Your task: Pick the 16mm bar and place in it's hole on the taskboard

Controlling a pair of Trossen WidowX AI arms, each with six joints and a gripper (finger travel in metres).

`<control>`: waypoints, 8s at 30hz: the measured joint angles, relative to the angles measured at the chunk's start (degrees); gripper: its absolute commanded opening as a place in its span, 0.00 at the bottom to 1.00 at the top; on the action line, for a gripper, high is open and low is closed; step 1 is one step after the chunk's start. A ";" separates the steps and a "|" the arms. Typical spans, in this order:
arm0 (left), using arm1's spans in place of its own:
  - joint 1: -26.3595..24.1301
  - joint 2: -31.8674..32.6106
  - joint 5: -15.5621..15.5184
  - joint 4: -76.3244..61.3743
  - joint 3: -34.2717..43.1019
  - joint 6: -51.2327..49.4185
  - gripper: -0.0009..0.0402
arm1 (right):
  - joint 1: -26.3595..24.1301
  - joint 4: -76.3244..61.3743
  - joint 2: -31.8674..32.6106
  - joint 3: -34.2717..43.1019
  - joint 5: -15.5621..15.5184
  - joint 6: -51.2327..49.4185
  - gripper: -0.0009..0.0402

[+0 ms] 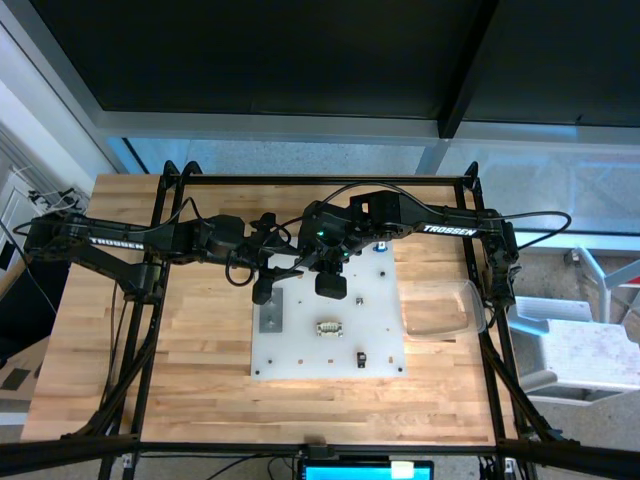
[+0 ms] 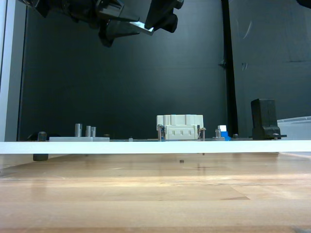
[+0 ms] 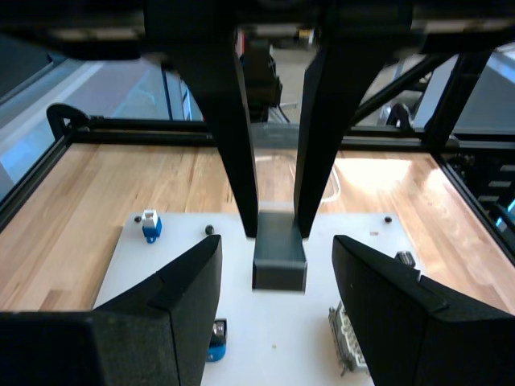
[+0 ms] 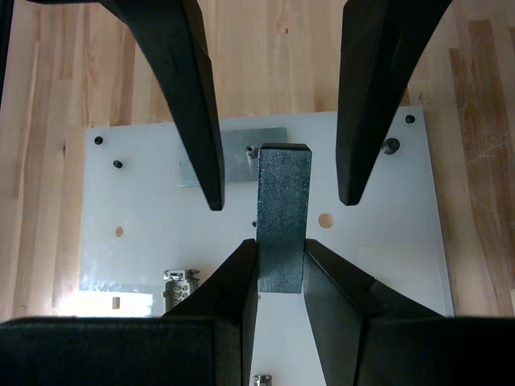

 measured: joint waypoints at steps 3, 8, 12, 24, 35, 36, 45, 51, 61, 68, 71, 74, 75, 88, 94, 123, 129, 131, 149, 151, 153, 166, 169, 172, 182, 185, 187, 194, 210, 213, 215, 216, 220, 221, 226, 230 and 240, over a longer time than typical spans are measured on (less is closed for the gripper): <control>0.00 0.00 -0.02 -0.35 0.00 0.02 0.46 | 0.00 0.00 -0.02 0.00 0.00 0.00 0.04; 0.00 0.00 -0.02 0.04 0.00 0.22 0.43 | 0.00 0.00 -0.02 0.00 0.00 0.00 0.04; 0.00 -0.02 -0.02 0.83 0.00 0.26 0.41 | 0.00 0.00 -0.04 0.00 0.00 0.00 0.04; 0.00 -0.02 0.09 0.92 0.00 0.37 0.28 | 0.00 0.02 -0.11 -0.02 0.00 0.00 0.04; 0.00 -0.02 0.26 0.98 0.00 0.33 0.06 | 0.02 -0.02 -0.13 -0.02 -0.09 0.04 0.09; 0.00 -0.02 0.26 0.98 0.00 0.33 0.05 | 0.02 0.00 -0.13 -0.02 -0.09 0.13 0.11; 0.00 -0.04 0.22 1.33 0.00 0.22 0.05 | -0.02 -0.66 -0.68 -0.02 -2.73 -0.02 0.47; 0.00 -0.04 0.22 1.75 0.00 0.26 0.06 | 0.04 -2.62 -3.56 -2.01 -1.62 -0.22 0.62; 0.07 -0.04 -0.37 3.50 0.00 0.39 0.06 | 0.33 19.32 -18.49 -23.19 3.93 0.44 0.60; 0.07 -0.04 -0.96 8.85 0.00 0.35 0.06 | 0.37 42.56 -29.29 -41.27 4.28 1.05 0.60; 0.11 -0.04 -1.44 10.93 0.00 0.31 0.06 | 0.39 52.57 -31.91 -47.39 4.26 1.18 0.60; 0.11 -0.04 -2.16 13.09 0.00 0.22 0.06 | 0.44 62.03 -33.44 -52.00 4.22 1.79 0.60; 0.11 -0.04 -2.38 13.70 0.00 0.20 0.06 | 0.44 65.05 -33.77 -53.24 4.20 1.95 0.60; 0.15 -0.04 -3.06 20.85 0.02 0.22 0.06 | 0.52 82.77 -34.36 -61.33 3.61 1.03 0.60; 0.15 -0.04 -3.63 23.56 0.04 0.22 0.06 | 0.44 87.62 -34.86 -63.17 3.63 1.09 0.59; 0.11 -0.09 -3.50 25.51 0.09 0.22 0.06 | -0.17 89.24 -34.84 -63.19 2.25 1.05 0.29; 0.11 -0.09 -3.43 25.49 0.09 0.20 0.06 | -0.24 89.24 -34.80 -63.19 1.49 1.05 0.21; 0.11 -0.09 -3.39 25.49 0.09 0.17 0.06 | -0.24 89.24 -34.80 -63.19 1.46 1.05 0.18; 0.00 -0.11 -3.28 25.35 0.11 -0.02 0.21 | -0.24 89.22 -34.77 -63.19 1.49 -0.11 0.03; 0.00 -0.11 -3.28 25.35 0.11 -0.04 0.25 | -0.24 89.20 -34.77 -63.19 1.51 -0.31 0.04; 0.00 -0.11 -3.41 25.35 0.11 -0.09 0.29 | -0.24 89.07 -34.77 -63.19 1.64 -0.42 0.04; 0.00 -0.11 -3.43 25.31 0.13 -0.22 0.45 | -0.24 83.91 -37.64 -63.17 1.62 -2.01 0.04; 0.00 -0.11 -3.43 25.07 0.13 -0.22 0.46 | -0.20 81.50 -39.23 -63.17 1.62 -2.12 0.04; 0.00 -0.11 -3.43 25.05 0.13 -0.22 0.46 | -0.11 81.46 -41.05 -63.17 1.64 -1.99 0.04; 0.00 -0.11 -3.43 24.94 0.13 -0.22 0.46 | 0.17 76.41 -43.06 -63.17 2.10 -1.60 0.04; 0.00 -0.11 -3.43 24.94 0.13 -0.22 0.46 | 0.46 72.04 -44.24 -63.10 2.08 -1.36 0.04; 0.00 -0.11 -3.43 24.94 0.13 -0.22 0.46 | 0.66 66.71 -45.20 -62.40 2.12 -1.33 0.04; 0.00 -0.11 -3.43 24.94 0.13 -0.22 0.46 | 1.09 36.92 -45.57 -54.07 3.91 -1.38 0.04; 0.00 -0.11 -3.43 24.94 0.13 -0.22 0.46 | 3.91 0.02 -38.36 -44.63 5.05 0.63 0.04; 0.00 -0.11 -3.43 24.92 0.13 -0.22 0.46 | 5.18 -3.91 -36.28 -44.39 5.14 2.86 0.04; 0.00 -0.11 -3.43 24.92 0.13 -0.20 0.46 | 6.25 -6.19 -34.99 -44.37 5.14 4.55 0.04; 0.00 -0.11 -3.43 24.94 0.13 -0.20 0.46 | 6.97 -6.78 -34.42 -44.37 5.16 5.46 0.04; 0.00 -0.11 -3.43 24.94 0.13 -0.22 0.46 | 10.58 -6.95 -31.98 -44.33 5.16 9.53 0.04; 0.00 -0.11 -3.43 24.94 0.13 -0.20 0.46 | 11.50 -6.99 -31.17 -44.33 5.09 10.75 0.04; 0.00 -0.11 -3.43 24.92 0.13 -0.20 0.46 | 16.00 -7.02 -27.08 -44.30 4.61 16.09 0.04; 0.00 -0.11 -3.43 24.92 0.13 -0.22 0.46 | 19.39 -6.93 -24.48 -44.30 4.44 20.37 0.04; 0.00 -0.11 -3.43 24.90 0.13 -0.22 0.46 | 25.46 -6.58 -17.07 -41.48 2.05 24.70 0.04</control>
